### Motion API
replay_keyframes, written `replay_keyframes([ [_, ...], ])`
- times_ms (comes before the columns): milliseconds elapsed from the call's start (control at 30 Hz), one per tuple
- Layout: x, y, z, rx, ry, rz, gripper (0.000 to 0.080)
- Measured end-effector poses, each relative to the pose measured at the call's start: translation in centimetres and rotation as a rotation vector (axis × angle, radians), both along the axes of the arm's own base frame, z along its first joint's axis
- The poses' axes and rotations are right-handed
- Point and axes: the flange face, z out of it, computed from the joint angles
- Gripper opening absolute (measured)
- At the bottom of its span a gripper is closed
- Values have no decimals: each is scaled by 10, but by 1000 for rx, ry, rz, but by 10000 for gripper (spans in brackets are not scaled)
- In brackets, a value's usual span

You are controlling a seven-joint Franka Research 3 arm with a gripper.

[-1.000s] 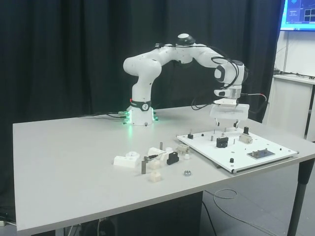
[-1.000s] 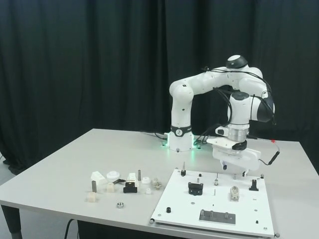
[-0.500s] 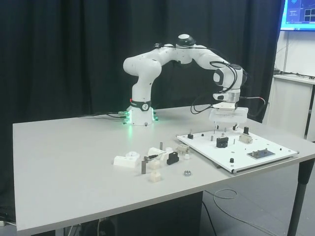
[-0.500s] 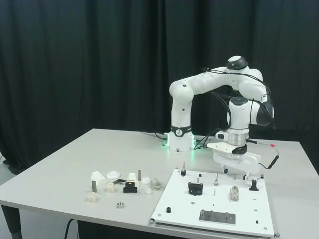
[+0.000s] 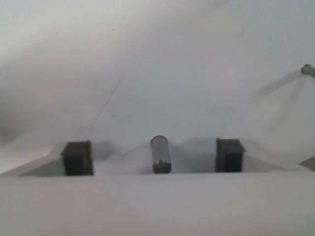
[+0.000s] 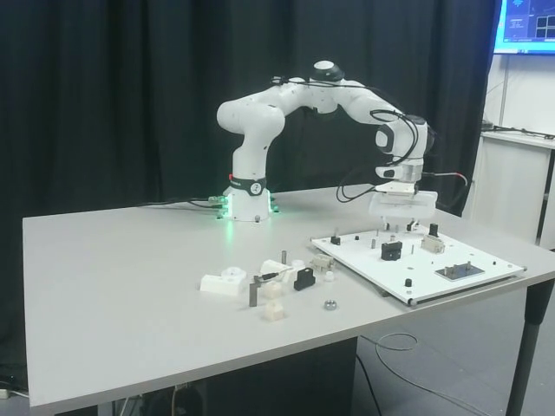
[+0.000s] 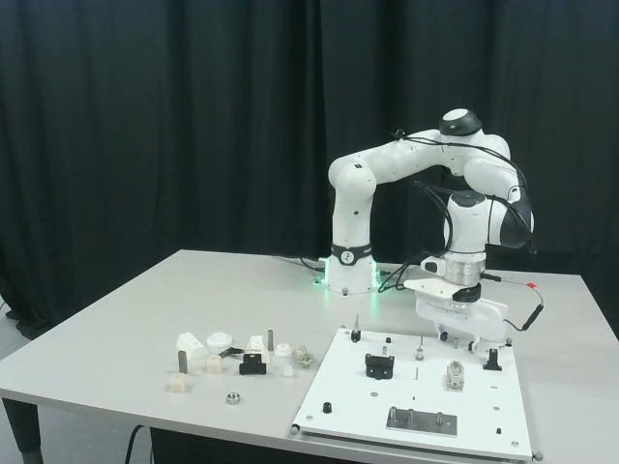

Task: Remove round peg 2.

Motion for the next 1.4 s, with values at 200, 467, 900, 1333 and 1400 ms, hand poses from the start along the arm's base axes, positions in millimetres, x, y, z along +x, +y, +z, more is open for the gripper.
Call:
replay_keyframes([
  [200, 0, -1, -2, -7, -10, 0, 474],
  [467, 1, -5, -3, -17, -26, -5, 314],
  [900, 0, -4, -3, -16, -33, -1, 75],
  [1333, 0, -2, 8, -28, -39, 14, 75],
  [1400, 0, -2, 12, -30, -38, 18, 74],
])
